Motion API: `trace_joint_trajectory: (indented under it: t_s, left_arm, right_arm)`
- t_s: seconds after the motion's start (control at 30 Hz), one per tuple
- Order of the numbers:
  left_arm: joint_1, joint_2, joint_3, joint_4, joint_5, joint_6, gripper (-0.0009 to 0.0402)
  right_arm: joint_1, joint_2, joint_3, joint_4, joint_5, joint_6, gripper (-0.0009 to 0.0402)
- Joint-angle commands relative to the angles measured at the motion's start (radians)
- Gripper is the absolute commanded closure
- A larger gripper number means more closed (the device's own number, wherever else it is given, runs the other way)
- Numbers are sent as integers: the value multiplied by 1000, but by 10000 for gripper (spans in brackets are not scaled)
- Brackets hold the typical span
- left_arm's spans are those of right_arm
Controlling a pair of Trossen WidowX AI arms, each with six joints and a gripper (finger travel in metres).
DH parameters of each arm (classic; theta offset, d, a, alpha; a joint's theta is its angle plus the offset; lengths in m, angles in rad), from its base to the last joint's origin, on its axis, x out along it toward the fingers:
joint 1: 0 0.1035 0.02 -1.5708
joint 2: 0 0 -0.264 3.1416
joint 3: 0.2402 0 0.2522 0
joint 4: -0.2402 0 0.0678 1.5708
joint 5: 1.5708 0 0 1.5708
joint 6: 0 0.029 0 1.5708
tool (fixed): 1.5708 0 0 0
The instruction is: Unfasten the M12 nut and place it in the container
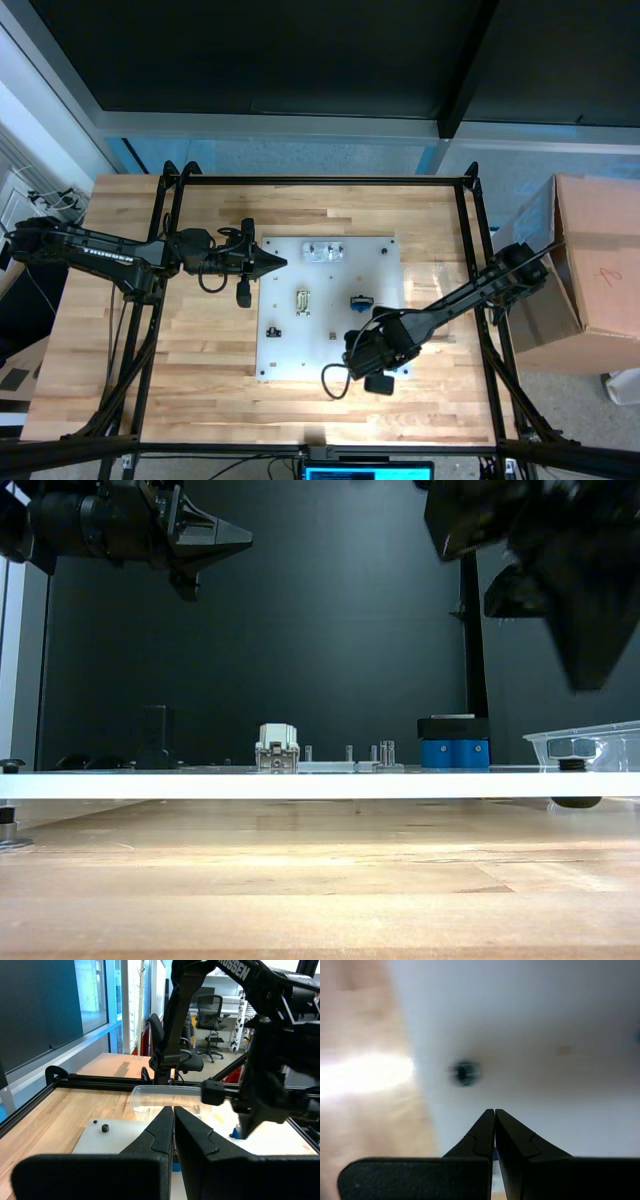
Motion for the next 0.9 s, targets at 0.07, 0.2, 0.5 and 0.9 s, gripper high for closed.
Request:
trace_joint_trajectory:
  t_s: [0.07,0.2,0.5,0.9]
  left_arm:
    - [0,0,0,0,0,0,393]
    - [0,0,0,1,0,0,393]
    - [0,0,0,0,0,0,393]
    - [0,0,0,0,0,0,393]
  right_arm:
    - [-1,7,-2,69,-89,-18,393]
    - [-1,26,-6,89,-88,-44,393]
    - [-1,81,-8,142,-111,-51,393]
    - [-1,55,-16,-108,159,33,394]
